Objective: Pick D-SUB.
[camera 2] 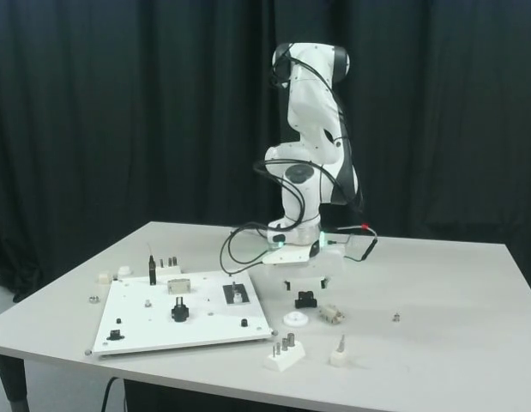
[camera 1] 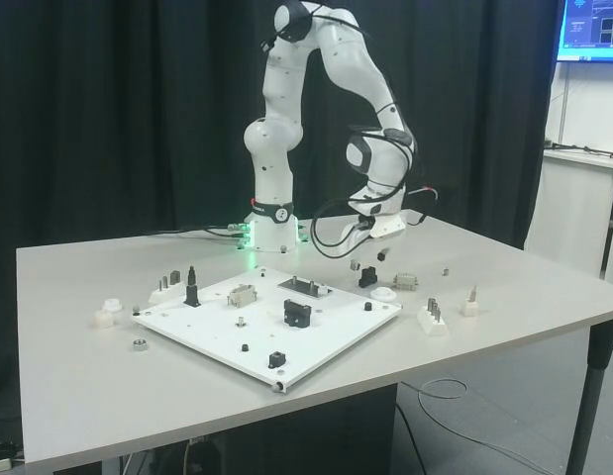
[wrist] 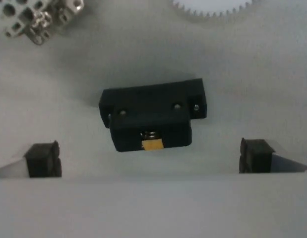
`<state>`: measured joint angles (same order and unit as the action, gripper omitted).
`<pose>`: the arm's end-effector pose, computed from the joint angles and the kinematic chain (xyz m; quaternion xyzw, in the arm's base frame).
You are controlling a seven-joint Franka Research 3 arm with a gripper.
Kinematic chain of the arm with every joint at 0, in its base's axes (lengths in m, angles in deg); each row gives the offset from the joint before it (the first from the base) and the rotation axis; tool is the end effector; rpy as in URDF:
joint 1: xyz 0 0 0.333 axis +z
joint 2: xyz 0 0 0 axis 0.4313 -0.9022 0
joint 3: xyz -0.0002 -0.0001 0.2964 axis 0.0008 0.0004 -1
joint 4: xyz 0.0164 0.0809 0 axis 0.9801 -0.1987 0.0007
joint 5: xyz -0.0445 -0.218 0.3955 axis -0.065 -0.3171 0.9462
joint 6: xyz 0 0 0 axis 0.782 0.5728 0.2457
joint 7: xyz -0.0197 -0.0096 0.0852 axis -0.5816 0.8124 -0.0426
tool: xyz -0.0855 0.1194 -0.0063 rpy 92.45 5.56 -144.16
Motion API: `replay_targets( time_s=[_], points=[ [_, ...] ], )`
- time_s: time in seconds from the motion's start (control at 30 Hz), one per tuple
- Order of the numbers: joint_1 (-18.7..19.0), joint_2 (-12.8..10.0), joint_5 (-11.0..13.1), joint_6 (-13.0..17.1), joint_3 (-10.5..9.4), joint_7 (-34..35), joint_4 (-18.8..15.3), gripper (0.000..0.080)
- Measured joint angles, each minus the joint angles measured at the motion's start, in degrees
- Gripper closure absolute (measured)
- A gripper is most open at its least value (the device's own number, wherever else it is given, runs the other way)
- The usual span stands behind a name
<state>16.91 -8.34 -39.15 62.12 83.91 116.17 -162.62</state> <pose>0.4511 0.0833 0.1037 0.9551 -0.2717 -0.1137 0.0326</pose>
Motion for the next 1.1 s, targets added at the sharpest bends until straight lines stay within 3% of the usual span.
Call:
replay_targets(
  time_s=[0.5, 0.87, 0.9, 1.1],
  points=[
    [-1.12, -3.12, -0.19, 3.44, -2.57, 0.0, -0.22, 0.0003],
    [-6.36, -5.15, -0.19, 5.27, -8.06, 0.81, -0.2, 0.0003],
    [-7.04, -5.14, -0.2, 5.27, -8.67, 0.87, -0.16, 0.0146],
    [-10.36, -4.41, -0.22, 4.76, -11.6, 0.95, 0.21, 0.0146]
  ],
)
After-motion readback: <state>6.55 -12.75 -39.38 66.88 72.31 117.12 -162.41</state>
